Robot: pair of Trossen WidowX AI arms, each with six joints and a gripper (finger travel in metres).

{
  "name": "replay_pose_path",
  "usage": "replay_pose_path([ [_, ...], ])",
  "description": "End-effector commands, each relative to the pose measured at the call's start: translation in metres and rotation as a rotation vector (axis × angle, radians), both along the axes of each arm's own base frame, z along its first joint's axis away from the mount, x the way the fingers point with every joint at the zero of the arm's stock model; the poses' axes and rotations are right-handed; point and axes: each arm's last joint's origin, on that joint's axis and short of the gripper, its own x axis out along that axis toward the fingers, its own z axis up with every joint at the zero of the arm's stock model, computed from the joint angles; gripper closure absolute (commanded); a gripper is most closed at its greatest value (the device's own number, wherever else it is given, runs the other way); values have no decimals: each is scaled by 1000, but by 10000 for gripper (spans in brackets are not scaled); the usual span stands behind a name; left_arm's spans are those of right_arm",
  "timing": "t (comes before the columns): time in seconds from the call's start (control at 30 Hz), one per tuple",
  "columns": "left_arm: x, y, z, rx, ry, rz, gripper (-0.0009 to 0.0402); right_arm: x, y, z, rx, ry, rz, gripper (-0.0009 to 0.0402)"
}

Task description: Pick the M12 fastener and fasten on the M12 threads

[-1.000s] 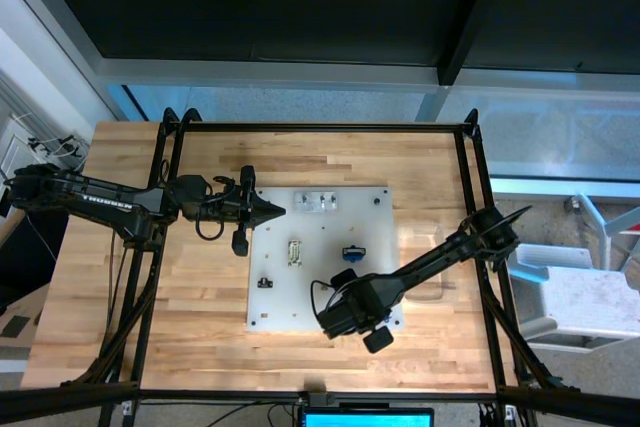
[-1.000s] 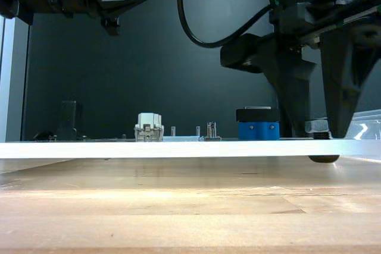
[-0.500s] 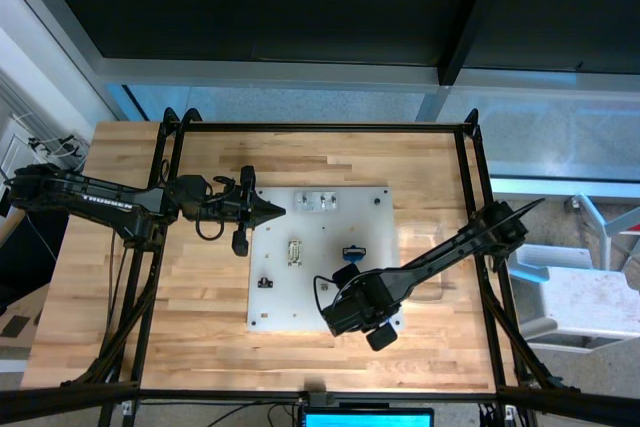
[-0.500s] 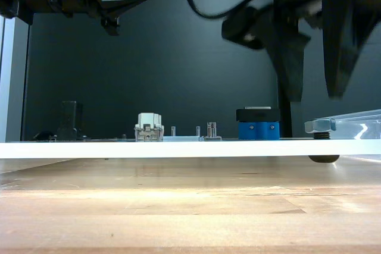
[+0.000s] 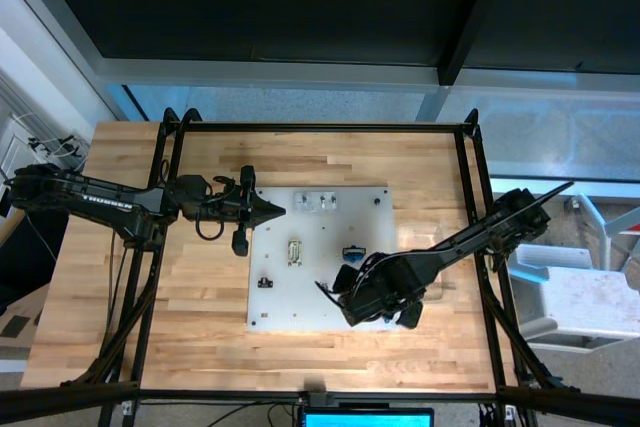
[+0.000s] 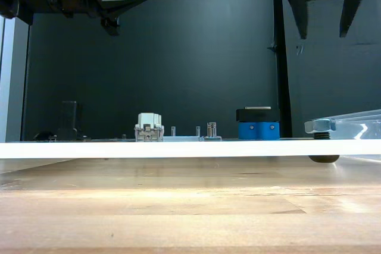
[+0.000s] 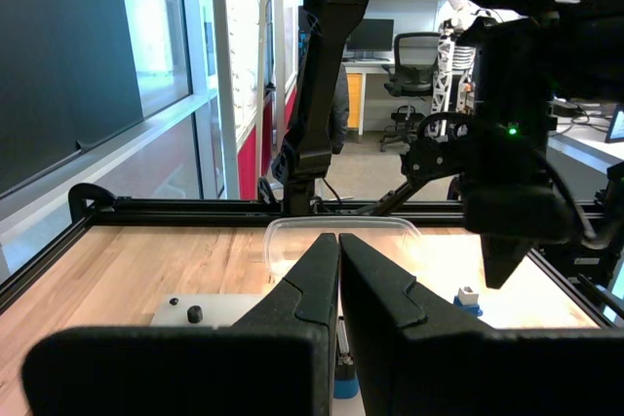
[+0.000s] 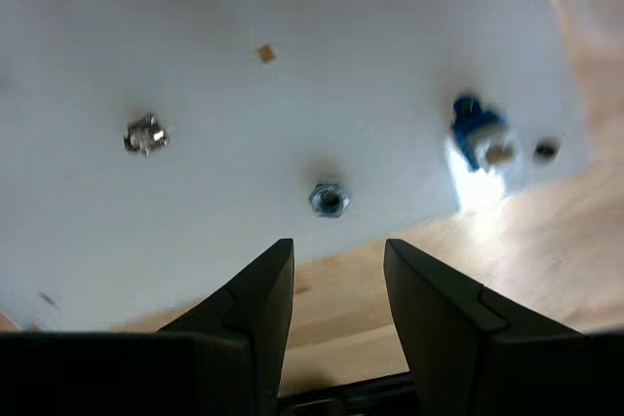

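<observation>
Right hand (image 6: 323, 35) wide over nut (image 6: 319, 125), blue block (image 6: 258, 130) near; left hand (image 5: 280, 210) closed, board (image 5: 275, 252) edge

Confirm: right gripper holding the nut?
No; right gripper hangs open above the nut on its stud; left gripper hovers shut at the board's left.

Right hand (image 5: 383, 299) over board (image 5: 290, 292) (left hand (image 5: 277, 210) beside).

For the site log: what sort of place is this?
Probably a robotics lab in an office: framed wooden table, office chair and monitor behind. Left gripper parked by the board; right gripper above the nut.
</observation>
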Motion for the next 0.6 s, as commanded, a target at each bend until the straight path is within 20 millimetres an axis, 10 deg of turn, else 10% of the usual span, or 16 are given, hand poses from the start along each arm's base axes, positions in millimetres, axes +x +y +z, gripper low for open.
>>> replay_pose_path([
  [0.03,0,0,0,0,0,0,393,-1,-1,-1,-40,10,151,265],
  [0.6,0,0,0,0,-1,0,393,-4,-4,-11,-349,35,1507,265],
])
